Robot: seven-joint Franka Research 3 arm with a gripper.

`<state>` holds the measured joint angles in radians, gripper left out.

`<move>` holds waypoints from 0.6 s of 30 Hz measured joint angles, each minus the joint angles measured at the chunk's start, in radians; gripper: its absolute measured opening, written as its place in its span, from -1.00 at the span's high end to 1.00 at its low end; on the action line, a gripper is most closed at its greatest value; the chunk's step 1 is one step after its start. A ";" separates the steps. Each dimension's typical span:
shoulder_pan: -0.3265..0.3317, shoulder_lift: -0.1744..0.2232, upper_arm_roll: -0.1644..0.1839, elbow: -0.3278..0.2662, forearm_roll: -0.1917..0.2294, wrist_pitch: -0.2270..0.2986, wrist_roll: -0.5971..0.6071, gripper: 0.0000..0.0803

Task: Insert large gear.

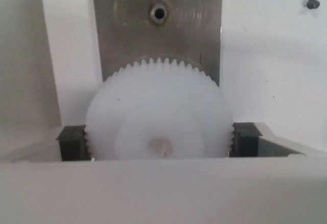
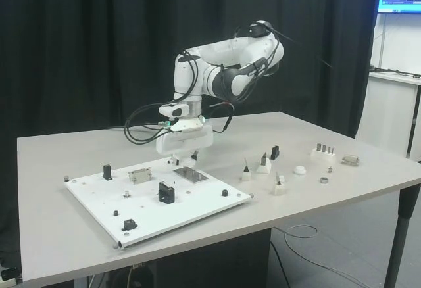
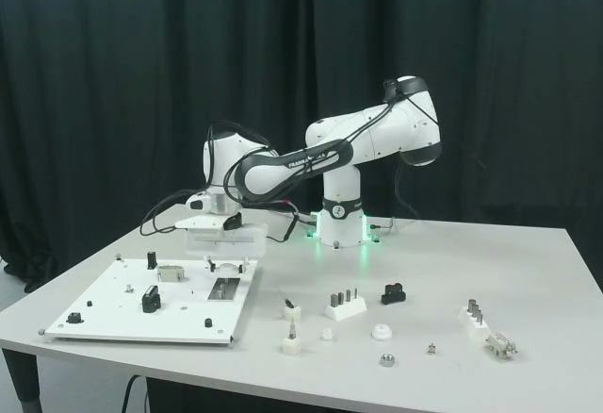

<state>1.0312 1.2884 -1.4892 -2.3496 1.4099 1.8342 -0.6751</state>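
In the wrist view a large white toothed gear sits between two black finger pads, which press on its rim from both sides; my gripper is shut on it. Beyond the gear lies a grey metal plate with a round hole in it. From the room views, my gripper hangs just above the grey plate on the white board. The gear shows as a small white disc under the hand, over the plate.
The white board carries several black and grey fixtures. To the right on the grey table stand small white holders, a black part, a white cap and metal pieces. A black screw sits in the board.
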 joint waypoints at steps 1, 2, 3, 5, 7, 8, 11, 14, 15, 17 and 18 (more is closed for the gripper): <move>-0.002 0.000 0.002 0.001 0.000 0.000 0.000 -0.49; -0.004 0.000 0.003 0.003 0.000 0.000 0.000 -0.49; -0.006 0.000 0.005 0.004 0.000 0.000 0.000 -0.49; -0.009 0.000 0.007 0.006 0.000 -0.001 0.000 -0.49; -0.012 0.000 0.008 0.008 0.000 -0.003 0.000 -0.49; -0.013 0.000 0.008 0.009 0.000 -0.004 0.000 -0.49; -0.017 0.001 0.008 0.011 0.000 -0.008 0.000 -0.49; -0.021 0.002 0.009 0.013 0.000 -0.011 0.000 -0.49; -0.022 0.002 0.009 0.015 0.000 -0.012 0.000 -0.49; -0.025 0.003 0.010 0.018 0.000 -0.013 0.000 -0.49; -0.027 0.004 0.011 0.020 0.000 -0.013 0.000 -0.49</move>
<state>1.0038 1.2919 -1.4779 -2.3301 1.4098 1.8212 -0.6751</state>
